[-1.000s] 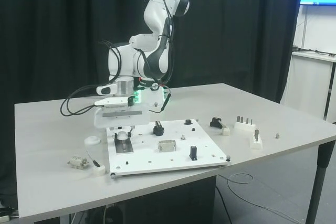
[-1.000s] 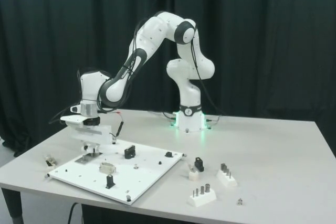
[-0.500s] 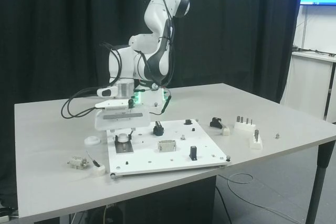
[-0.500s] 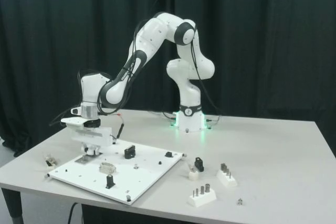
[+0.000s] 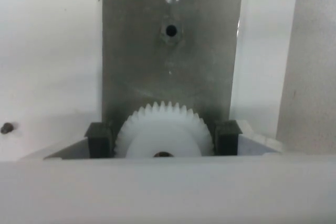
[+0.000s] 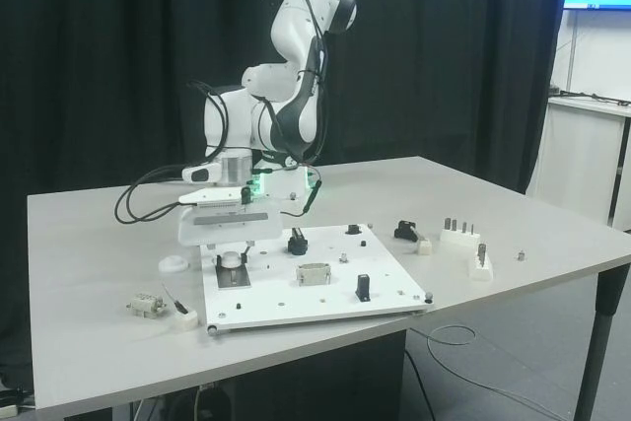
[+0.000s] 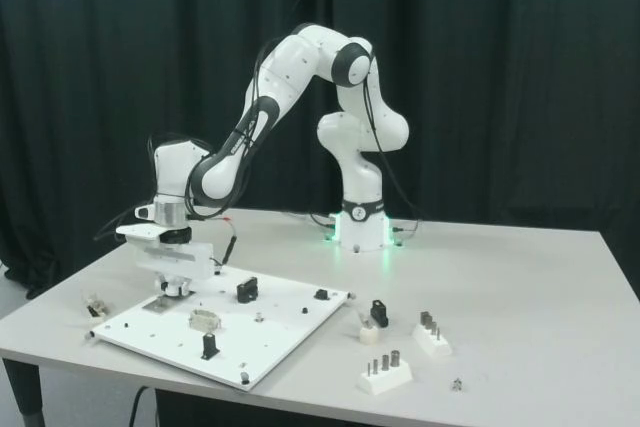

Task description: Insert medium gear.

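**Around my gripper: the bystanders**

Just beside my gripper, off the board's edge, lies a white disc (image 6: 173,264) on the table (image 6: 89,234). Near it, nearer the table's front edge, rests a small connector (image 6: 144,306) beside a white block (image 6: 186,320). Well apart from me, beyond the board's far side, stand a black clip (image 6: 404,231) and two white pin holders (image 6: 460,234) (image 6: 481,265). A black curtain (image 6: 118,56) hangs behind.

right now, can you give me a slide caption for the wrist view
White gear held between the hand's two black fingertips above a grey metal plate with a hole in it.
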Robot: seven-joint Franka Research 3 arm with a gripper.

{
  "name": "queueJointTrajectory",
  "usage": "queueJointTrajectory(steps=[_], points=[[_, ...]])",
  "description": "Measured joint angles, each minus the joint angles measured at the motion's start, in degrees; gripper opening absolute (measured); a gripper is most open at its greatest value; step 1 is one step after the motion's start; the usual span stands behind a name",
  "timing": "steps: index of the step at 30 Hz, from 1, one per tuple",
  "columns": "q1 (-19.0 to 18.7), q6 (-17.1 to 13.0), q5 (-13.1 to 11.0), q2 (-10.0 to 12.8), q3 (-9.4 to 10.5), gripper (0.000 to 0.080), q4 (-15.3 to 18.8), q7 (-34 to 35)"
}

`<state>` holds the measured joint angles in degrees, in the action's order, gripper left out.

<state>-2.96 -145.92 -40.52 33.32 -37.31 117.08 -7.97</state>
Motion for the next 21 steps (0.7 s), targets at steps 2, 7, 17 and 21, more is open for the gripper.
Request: queueJointTrajectory(steps=[2,7,17,21], points=[[0.0,0.0,0.0,0.0,0.00,0.0399,0.0,-0.7],[0.1,0.2,0.0,0.0,0.00,0.0399,-0.1,-2.2],[0.3,0.9,0.0,0.1,0.06,0.0399,-0.4,-5.5],[0.5,1.6,0.0,0.2,0.07,0.0399,-0.7,-8.1]])
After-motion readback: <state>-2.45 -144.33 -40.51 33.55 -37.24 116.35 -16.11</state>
